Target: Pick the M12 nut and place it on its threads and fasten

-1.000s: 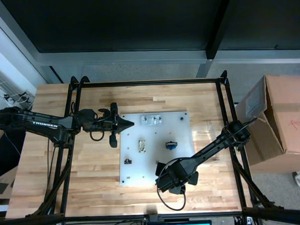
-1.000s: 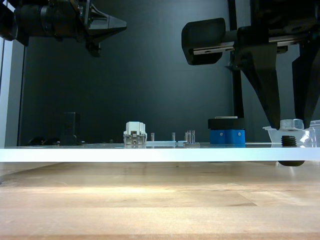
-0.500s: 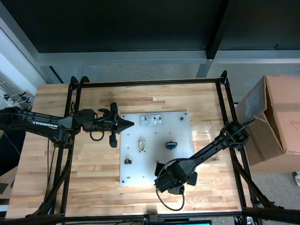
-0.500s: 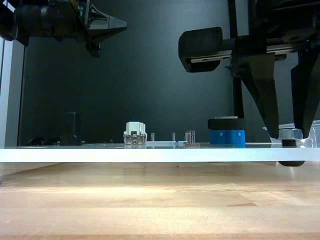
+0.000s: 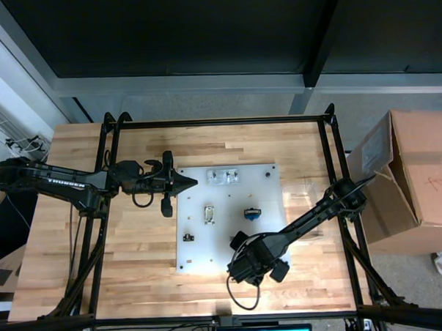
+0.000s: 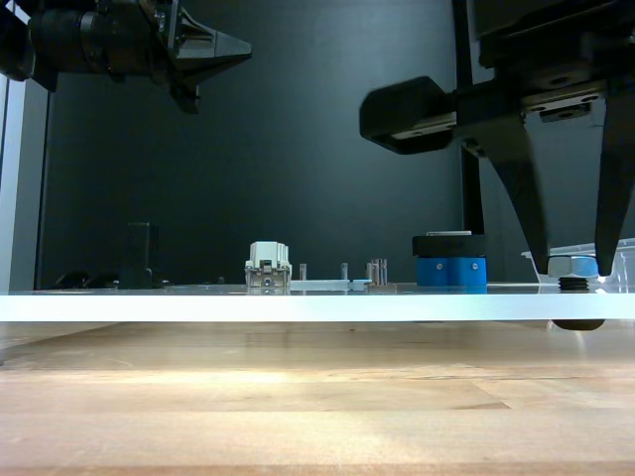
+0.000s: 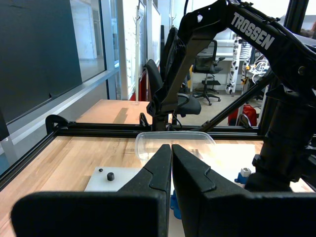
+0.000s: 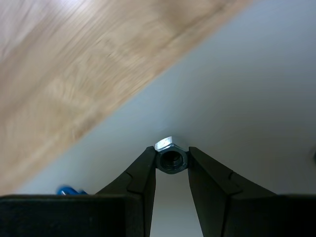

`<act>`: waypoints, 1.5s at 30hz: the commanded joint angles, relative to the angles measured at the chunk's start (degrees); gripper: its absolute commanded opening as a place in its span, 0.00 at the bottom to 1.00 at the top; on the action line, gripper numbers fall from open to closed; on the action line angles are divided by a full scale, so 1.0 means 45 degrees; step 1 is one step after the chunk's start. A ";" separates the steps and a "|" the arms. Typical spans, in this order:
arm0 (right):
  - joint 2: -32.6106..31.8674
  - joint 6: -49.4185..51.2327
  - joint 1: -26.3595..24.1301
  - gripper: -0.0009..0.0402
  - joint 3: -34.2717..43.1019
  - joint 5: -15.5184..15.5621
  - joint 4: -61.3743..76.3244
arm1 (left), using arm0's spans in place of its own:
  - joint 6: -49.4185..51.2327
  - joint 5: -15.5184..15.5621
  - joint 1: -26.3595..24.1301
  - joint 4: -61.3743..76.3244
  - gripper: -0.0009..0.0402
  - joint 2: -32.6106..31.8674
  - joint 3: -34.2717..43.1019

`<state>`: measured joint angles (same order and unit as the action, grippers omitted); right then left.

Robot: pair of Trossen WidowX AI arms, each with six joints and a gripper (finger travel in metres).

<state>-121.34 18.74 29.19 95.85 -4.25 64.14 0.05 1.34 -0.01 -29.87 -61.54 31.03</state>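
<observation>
Right gripper [image 6: 573,269]: above the board's [image 5: 210,257] near right edge, pointing down, jaws clamped on the nut.
M12 nut [image 8: 171,159]: held level atop the stud [image 6: 572,285]; thread engagement cannot be told.
Left gripper [image 7: 171,148]: raised by the board's far left edge, jaws closed, empty.
Done: pick, carry.
Remaining: fastening.

Silver nut [image 8: 171,159]; white board [image 5: 197,247].
</observation>
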 commanded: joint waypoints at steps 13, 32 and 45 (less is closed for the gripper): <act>0.0034 -0.8874 -0.0199 0.10 -0.0010 0.0000 0.0024 | 0.0000 0.0000 0.0000 0.0000 0.02 -0.0005 0.0000; 0.0092 -1.1948 -0.0529 0.10 -0.0170 0.0510 -0.0243 | 0.0000 0.0000 0.0000 0.0000 0.02 -0.0005 0.0000; 0.0253 -1.4673 -0.0544 0.10 -0.0359 0.0520 -0.0505 | 0.0000 0.0000 0.0000 0.0000 0.02 -0.0005 0.0000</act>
<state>-120.25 -45.58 26.74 94.21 -1.91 61.87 0.05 1.37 -0.01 -29.87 -61.54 31.00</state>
